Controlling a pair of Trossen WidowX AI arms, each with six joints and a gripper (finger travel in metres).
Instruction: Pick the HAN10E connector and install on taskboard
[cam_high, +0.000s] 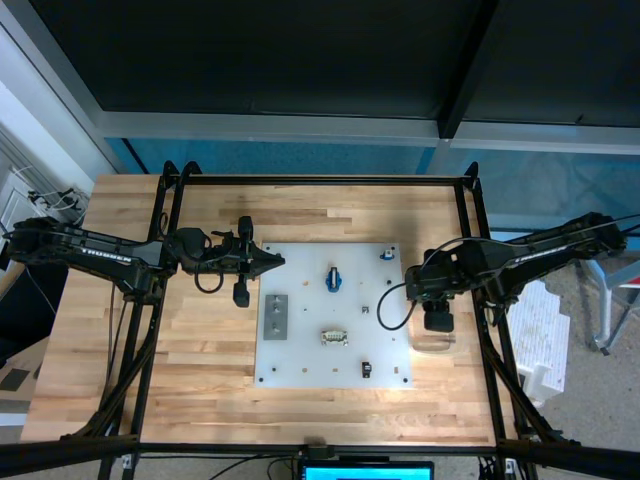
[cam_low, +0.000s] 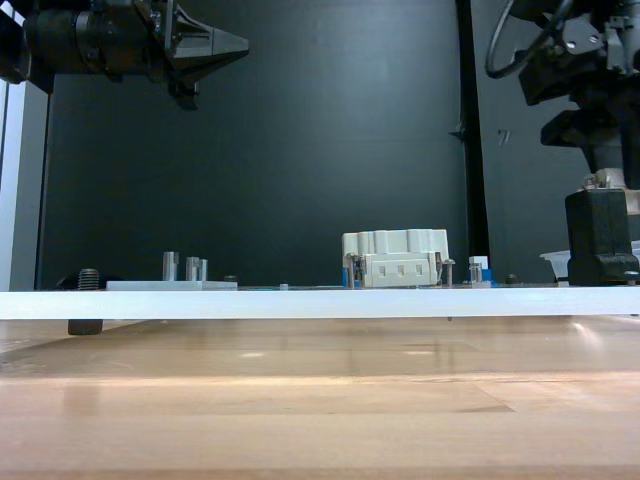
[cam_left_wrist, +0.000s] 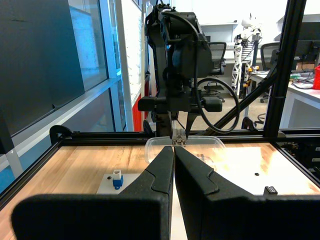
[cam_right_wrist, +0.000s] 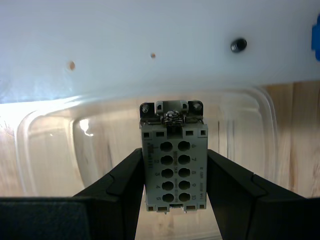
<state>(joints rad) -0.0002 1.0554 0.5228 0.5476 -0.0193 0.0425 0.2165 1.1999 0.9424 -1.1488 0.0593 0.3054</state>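
Note:
The HAN10E connector (cam_right_wrist: 173, 150), a beige block with two rows of dark pin holes and a metal end, sits between the fingers of my right gripper (cam_right_wrist: 174, 156), which is shut on its two long sides. It is over the clear tray (cam_right_wrist: 55, 135); I cannot tell whether it still rests on the tray floor. In the high view my right gripper (cam_high: 437, 325) points down just right of the white taskboard (cam_high: 300, 365). My left gripper (cam_high: 272, 260) hovers shut and empty above the board's far left edge.
The taskboard carries a grey metal block (cam_high: 275, 317), a blue part (cam_high: 333, 280), a beige connector housing (cam_high: 334, 338) and a small black part (cam_high: 367, 370). The clear tray (cam_high: 437, 349) lies by the board's right edge. A black frame (cam_high: 470, 220) rings the wooden table.

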